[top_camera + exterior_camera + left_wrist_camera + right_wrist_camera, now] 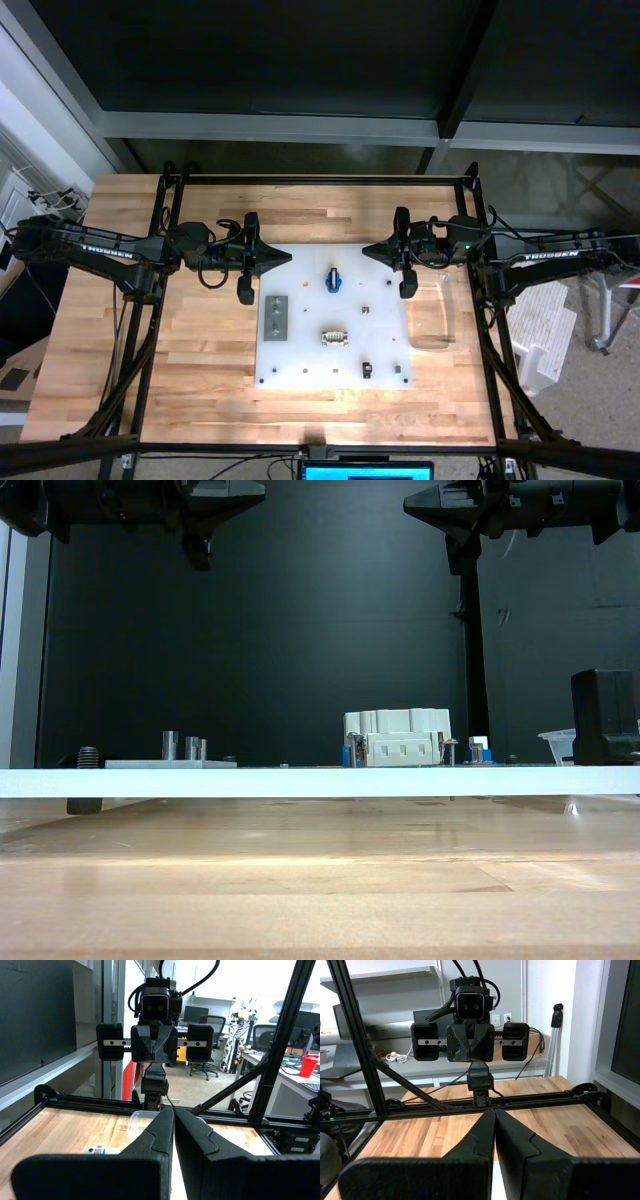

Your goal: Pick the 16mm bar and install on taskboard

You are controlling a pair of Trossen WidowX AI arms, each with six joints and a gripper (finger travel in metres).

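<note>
hands: two are counted, left hand, right hand
board: one
table: one
connector: one
blue knob: one

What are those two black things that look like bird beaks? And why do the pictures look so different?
Those beaks are pinching grippers on a robot's left arm and right arm. One picture looks down from above, one peeks along the table, and two come from cameras on the arms, each seeing the other arm. The left gripper and right gripper hang high near the far edge of the white board, pointing at each other, shut and holding nothing. On the board sit a grey plate, a blue part and a white plug. I cannot tell which piece is the 16mm bar.
</note>
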